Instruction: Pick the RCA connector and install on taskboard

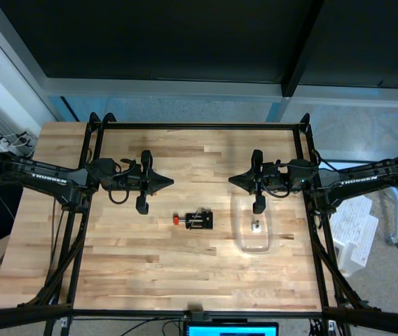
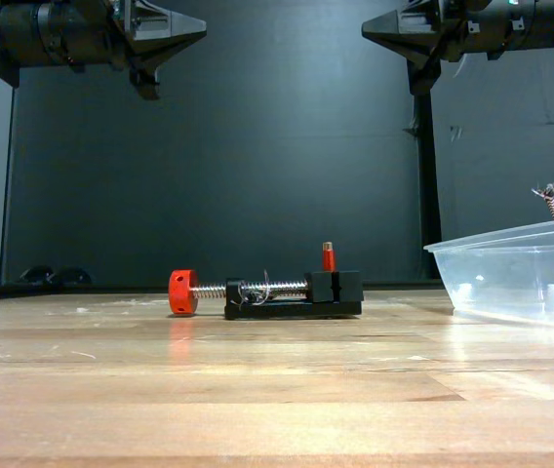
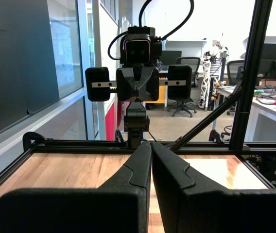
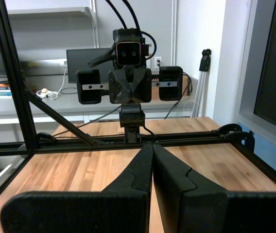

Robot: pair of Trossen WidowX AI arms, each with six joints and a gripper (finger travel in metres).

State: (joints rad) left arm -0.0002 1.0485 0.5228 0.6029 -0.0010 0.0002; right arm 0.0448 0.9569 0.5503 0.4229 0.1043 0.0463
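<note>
The taskboard (image 1: 197, 221) is a small black block with a red knob (image 2: 182, 292) at its left end, lying mid-table (image 2: 292, 293). The RCA connector (image 1: 255, 225), a tiny dark-and-silver piece, rests inside the clear tray; in the low view its thin silvery end (image 2: 553, 208) pokes above the tray's rim. My left gripper (image 1: 168, 182) hovers high above the table, behind and left of the taskboard, shut and empty (image 3: 151, 146). My right gripper (image 1: 233, 180) hovers at the same height, just behind the tray, also shut and empty (image 4: 153, 145). Their tips point at each other.
The clear plastic tray (image 1: 242, 240) sits right of the taskboard (image 2: 492, 255), with a small white bit beside the connector. A black frame (image 1: 199, 127) borders the table's far and side edges. Bare wood lies in front of the taskboard.
</note>
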